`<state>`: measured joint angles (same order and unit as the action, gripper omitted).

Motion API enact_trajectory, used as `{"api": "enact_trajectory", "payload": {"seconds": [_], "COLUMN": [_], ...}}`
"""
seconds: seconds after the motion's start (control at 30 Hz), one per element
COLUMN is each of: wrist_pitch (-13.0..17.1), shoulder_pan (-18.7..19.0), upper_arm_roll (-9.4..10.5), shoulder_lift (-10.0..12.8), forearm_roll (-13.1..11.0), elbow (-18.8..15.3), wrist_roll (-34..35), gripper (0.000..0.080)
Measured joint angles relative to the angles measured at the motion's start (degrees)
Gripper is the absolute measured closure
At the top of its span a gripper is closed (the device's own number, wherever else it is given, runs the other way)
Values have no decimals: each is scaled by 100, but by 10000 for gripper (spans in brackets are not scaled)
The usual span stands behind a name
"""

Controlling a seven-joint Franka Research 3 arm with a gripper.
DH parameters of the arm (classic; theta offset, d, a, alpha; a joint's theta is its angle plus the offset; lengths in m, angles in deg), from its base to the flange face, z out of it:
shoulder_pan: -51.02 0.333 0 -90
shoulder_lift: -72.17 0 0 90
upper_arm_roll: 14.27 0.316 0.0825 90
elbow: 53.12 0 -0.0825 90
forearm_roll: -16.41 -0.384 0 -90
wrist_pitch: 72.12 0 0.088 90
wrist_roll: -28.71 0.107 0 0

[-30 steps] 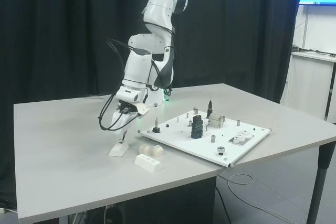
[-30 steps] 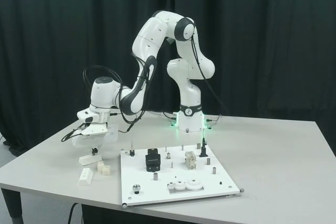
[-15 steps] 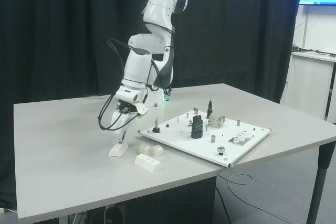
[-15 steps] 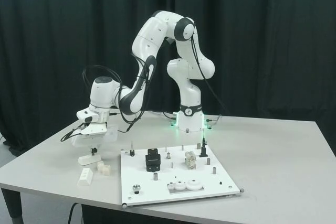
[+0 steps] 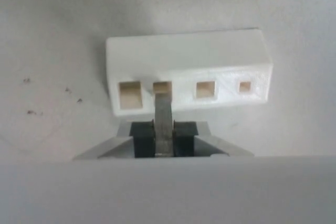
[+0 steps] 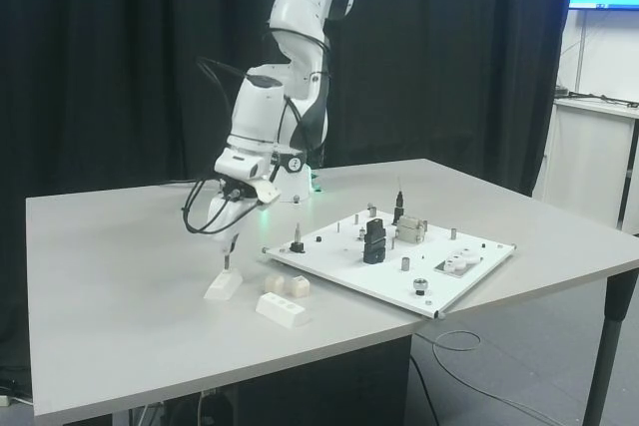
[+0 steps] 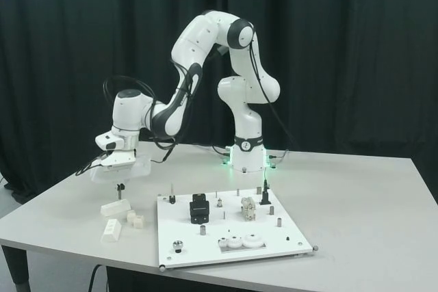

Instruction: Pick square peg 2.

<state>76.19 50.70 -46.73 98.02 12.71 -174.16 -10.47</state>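
Note:
Square peg 2 (image 5: 163, 109) is a thin grey bar pinched between my black fingers (image 5: 142, 139). My gripper (image 5: 163, 140) is shut on it. It hangs just above a white holder block (image 5: 189, 69) that has a row of several square holes. The peg's tip is over the second hole and seems clear of the block. In the first room view the gripper (image 6: 228, 246) holds the peg (image 6: 226, 260) above the holder (image 6: 223, 286) near the table's front. The second room view shows the gripper (image 7: 120, 184) over the same holder (image 7: 115, 206).
Two more white blocks (image 6: 285, 284) (image 6: 283, 309) lie beside the holder. A white assembly board (image 6: 469, 271) carrying black and grey parts sits to the right. The arm's base (image 7: 248, 158) stands at the back of the grey table (image 6: 120, 276).
The arm has risen, and the gripper has moved up from the holder block with the peg in it. The holder block has stayed on the table.

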Motion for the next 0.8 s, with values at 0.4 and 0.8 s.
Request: {"api": "enact_trajectory", "payload": {"seconds": [0.4,0.8], "wrist_pitch": [-836,-1089], "shoulder_pan": [22,62], "upper_arm_roll": [-26,-27], "shoulder_lift": [-486,-620], "forearm_roll": [372,468], "elbow": [166,232], "wrist_roll": [266,389], "gripper": [732,732]}}
